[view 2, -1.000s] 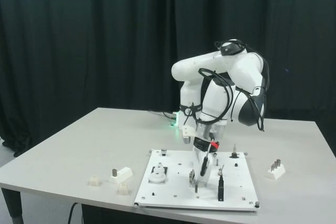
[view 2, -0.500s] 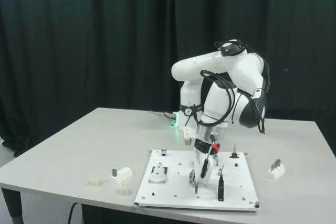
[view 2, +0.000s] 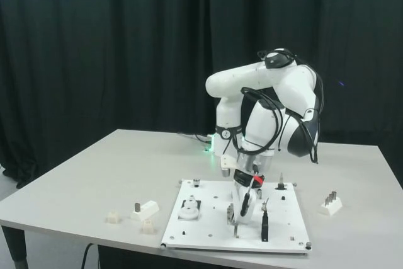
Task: Insert square peg 3.
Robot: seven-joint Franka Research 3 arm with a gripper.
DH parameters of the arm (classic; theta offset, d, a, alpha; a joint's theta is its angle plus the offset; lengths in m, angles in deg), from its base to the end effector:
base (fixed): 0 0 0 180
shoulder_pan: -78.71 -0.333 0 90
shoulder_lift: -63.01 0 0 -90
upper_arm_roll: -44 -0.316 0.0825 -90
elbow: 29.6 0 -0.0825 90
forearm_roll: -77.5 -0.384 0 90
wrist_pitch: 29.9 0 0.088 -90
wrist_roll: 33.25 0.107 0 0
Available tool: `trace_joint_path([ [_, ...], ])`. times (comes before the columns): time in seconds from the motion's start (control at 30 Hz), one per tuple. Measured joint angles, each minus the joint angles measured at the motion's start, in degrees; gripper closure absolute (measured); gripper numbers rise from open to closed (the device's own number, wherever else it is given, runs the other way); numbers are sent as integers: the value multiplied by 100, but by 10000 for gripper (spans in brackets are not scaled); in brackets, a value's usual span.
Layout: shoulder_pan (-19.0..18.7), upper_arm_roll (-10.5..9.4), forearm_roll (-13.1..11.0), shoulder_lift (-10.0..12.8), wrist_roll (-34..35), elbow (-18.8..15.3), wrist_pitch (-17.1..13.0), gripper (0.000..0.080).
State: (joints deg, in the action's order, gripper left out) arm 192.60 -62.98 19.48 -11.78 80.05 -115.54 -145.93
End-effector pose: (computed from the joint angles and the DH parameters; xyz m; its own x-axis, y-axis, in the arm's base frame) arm 0.6819 0.1870 0.2284 -0.5584 -0.8138 0.1610 -0.8197 0.5115 -0.2578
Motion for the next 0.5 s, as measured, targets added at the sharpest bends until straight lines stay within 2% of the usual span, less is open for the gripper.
trace_joint_path([
  [0.5, 26, -89, 13, -12, 9, 0, -150, 692],
])
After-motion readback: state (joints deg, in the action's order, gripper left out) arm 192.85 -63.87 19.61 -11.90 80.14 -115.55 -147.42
